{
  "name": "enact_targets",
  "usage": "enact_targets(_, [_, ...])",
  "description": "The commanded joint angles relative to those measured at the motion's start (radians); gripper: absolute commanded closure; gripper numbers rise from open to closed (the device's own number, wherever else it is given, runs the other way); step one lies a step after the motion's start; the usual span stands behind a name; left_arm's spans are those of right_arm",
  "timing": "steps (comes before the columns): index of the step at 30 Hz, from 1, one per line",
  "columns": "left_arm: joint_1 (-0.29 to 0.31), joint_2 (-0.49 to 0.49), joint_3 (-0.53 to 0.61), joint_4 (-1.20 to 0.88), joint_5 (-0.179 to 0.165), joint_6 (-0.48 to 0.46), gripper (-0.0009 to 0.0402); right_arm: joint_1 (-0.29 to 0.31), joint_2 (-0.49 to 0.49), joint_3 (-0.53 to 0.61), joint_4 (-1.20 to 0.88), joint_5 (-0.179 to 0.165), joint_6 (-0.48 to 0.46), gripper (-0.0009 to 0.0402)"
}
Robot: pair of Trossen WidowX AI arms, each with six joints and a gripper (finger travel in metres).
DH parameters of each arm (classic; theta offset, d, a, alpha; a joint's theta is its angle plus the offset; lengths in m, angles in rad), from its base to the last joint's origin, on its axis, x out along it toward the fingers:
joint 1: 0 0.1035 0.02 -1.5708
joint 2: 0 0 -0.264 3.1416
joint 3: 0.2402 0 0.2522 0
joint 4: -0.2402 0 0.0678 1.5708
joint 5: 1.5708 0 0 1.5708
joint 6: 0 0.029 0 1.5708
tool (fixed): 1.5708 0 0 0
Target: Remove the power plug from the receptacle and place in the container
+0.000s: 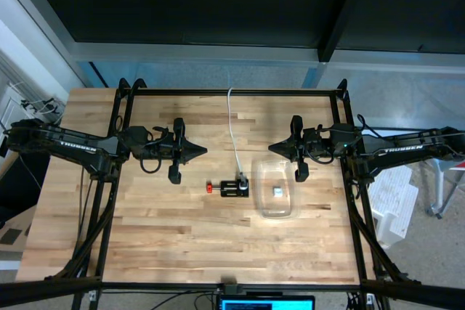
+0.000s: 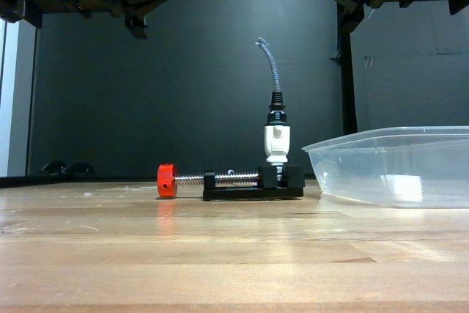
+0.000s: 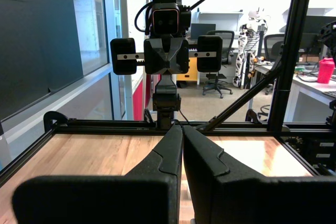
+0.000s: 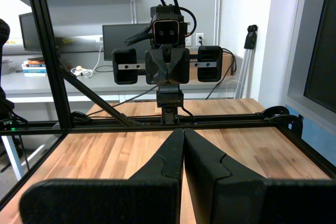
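left gripper (image 1: 203,152) and right gripper (image 1: 272,148) hover high, fingers together; spread one, pinch the plug (image 2: 276,111), pull straight up.

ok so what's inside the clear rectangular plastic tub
Only a small white cube on the tub floor; clear walls hide nothing. The left gripper and right gripper hang shut above the table.

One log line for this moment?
left gripper: shut, raised left of receptacle | right gripper: shut, raised right of receptacle | power plug: in receptacle | container: beside receptacle
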Motion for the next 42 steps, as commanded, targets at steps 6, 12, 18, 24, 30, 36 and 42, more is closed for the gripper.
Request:
enact_targets(6, [0.000, 0.000, 0.000, 0.000, 0.000, 0.000, 0.0393, 0.001, 0.000, 0.000, -0.029, 0.000, 0.000, 0.0393])
enact_targets(12, [0.000, 0.000, 0.000, 0.000, 0.000, 0.000, 0.0393, 0.001, 0.000, 0.026, -0.082, 0.000, 0.031, 0.0393])
enact_targets(18, [0.000, 0.000, 0.000, 0.000, 0.000, 0.000, 0.0393, 0.006, 0.038, 0.181, -0.461, 0.000, 0.054, 0.0393])
enact_targets(24, [0.000, 0.000, 0.000, 0.000, 0.000, 0.000, 0.0393, 0.047, 0.171, 0.372, -0.792, 0.000, 0.052, 0.0393])
enact_targets(30, [0.000, 0.000, 0.000, 0.000, 0.000, 0.000, 0.0393, 0.074, 0.306, 0.536, -1.030, 0.001, 0.054, 0.0393])
enact_targets(36, [0.000, 0.000, 0.000, 0.000, 0.000, 0.000, 0.0393, 0.118, 0.437, 0.655, -1.167, 0.062, 0.080, 0.0393])
enact_targets(42, [0.000, 0.000, 0.000, 0.000, 0.000, 0.000, 0.0393, 0.141, 0.557, 0.764, -1.283, 0.102, 0.110, 0.0363])
